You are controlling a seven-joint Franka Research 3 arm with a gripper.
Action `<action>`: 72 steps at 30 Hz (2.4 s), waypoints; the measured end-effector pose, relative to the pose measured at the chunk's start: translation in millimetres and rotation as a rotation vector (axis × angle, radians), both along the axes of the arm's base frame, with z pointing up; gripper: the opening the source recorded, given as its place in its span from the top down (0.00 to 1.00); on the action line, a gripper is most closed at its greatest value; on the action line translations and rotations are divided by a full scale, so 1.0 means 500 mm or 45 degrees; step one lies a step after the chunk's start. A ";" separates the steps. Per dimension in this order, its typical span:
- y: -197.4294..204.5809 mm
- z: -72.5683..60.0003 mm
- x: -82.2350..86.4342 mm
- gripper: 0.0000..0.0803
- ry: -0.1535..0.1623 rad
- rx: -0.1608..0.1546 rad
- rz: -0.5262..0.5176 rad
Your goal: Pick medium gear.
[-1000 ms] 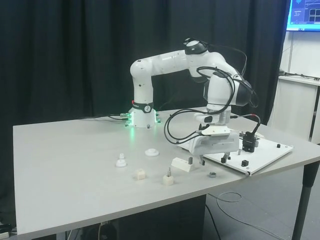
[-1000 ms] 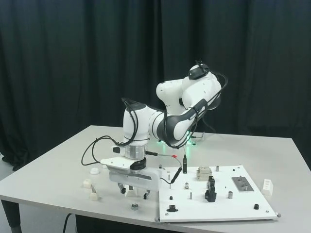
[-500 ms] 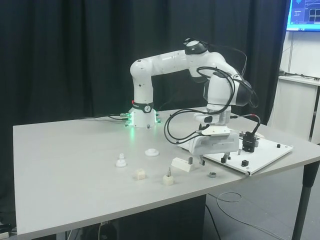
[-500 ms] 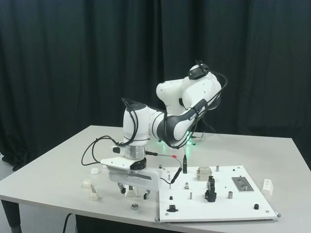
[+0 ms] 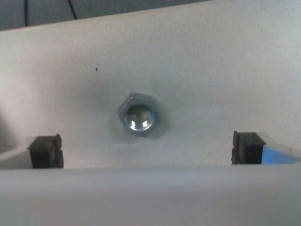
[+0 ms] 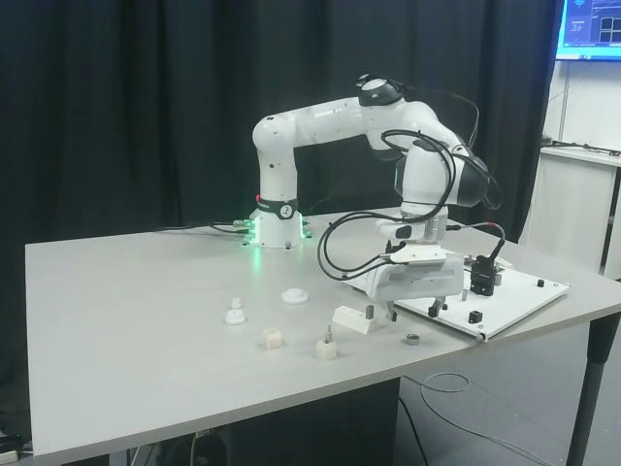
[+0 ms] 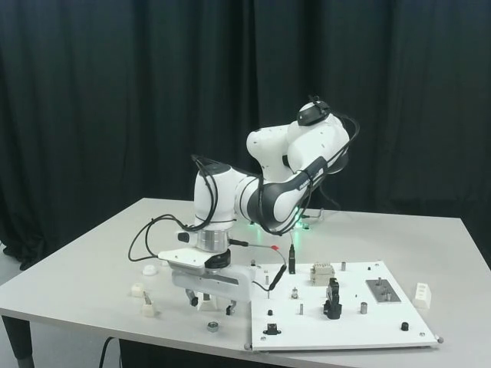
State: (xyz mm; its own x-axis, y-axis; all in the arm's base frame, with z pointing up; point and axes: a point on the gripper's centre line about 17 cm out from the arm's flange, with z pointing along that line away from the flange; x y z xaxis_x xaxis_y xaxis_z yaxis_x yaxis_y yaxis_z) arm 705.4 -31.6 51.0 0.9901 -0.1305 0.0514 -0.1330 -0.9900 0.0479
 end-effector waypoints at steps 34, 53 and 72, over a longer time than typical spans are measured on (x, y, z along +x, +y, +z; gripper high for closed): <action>-0.130 0.096 -0.035 0.00 0.050 -0.135 0.105; -0.374 0.149 -0.224 0.00 0.133 -0.153 0.113; -0.539 0.092 -0.350 0.00 0.085 -0.054 0.069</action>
